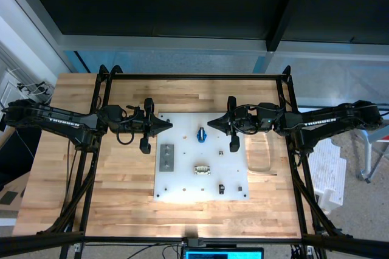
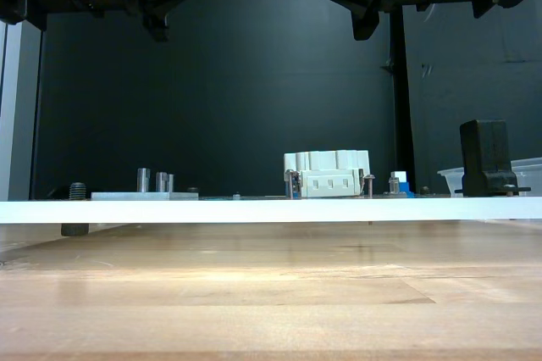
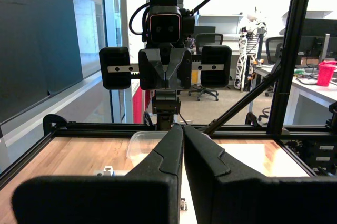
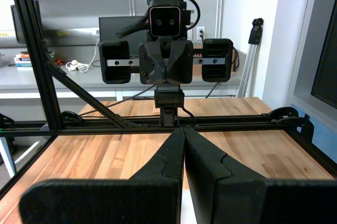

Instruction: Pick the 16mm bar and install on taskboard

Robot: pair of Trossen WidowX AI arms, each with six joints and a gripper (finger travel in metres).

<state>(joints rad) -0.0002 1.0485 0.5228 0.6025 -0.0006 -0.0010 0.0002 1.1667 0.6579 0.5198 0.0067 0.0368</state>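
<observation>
The black left gripper (image 1: 169, 123) hangs above the left side of the flat white square taskboard (image 1: 182, 189), pointy fingers pressed together on nothing. A grey metal block (image 1: 166, 157) and a blue knob (image 1: 201, 134) sit on the board; the tiny round 16mm bar is too small to find. The black right gripper (image 1: 211, 124) hangs high just right of the knob, pinched tight, empty.

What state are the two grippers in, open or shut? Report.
Both shut. Left gripper above the taskboard's far-left corner, right gripper above its far edge, fingers pressed together.
</observation>
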